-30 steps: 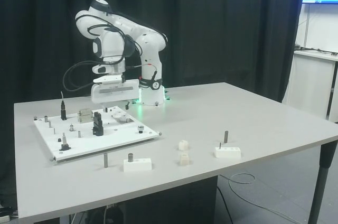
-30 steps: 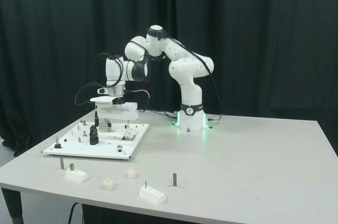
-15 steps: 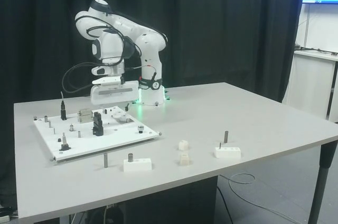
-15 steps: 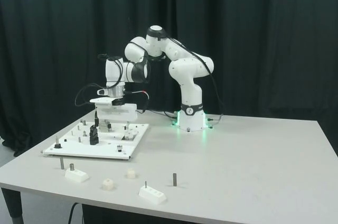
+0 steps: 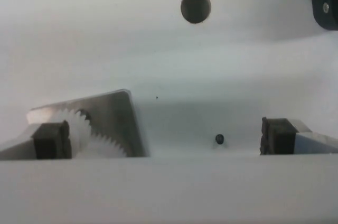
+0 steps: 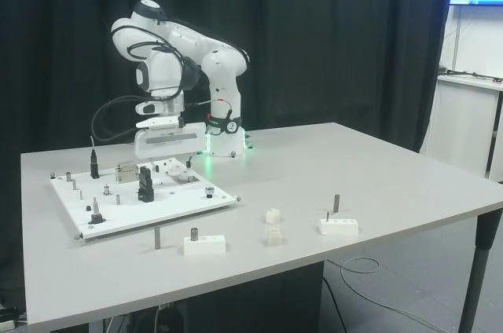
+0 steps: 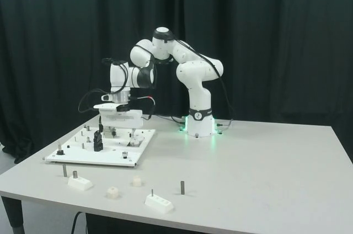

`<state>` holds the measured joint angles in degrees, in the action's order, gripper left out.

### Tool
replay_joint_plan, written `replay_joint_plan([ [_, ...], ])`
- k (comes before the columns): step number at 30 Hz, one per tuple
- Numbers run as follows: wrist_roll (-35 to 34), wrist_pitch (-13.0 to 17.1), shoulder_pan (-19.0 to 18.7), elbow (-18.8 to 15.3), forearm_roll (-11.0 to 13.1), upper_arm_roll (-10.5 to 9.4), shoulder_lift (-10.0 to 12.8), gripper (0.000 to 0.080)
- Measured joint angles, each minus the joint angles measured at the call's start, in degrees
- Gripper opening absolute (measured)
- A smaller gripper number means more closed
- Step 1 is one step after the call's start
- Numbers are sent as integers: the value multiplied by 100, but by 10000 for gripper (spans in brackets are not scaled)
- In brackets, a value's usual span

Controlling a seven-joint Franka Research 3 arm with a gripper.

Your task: Insert small gear.

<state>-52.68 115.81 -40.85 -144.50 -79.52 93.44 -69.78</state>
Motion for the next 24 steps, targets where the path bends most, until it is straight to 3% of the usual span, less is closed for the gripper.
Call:
replay_joint_plan([
  [24,3,76,-3,-1,-13,95,-26,800],
])
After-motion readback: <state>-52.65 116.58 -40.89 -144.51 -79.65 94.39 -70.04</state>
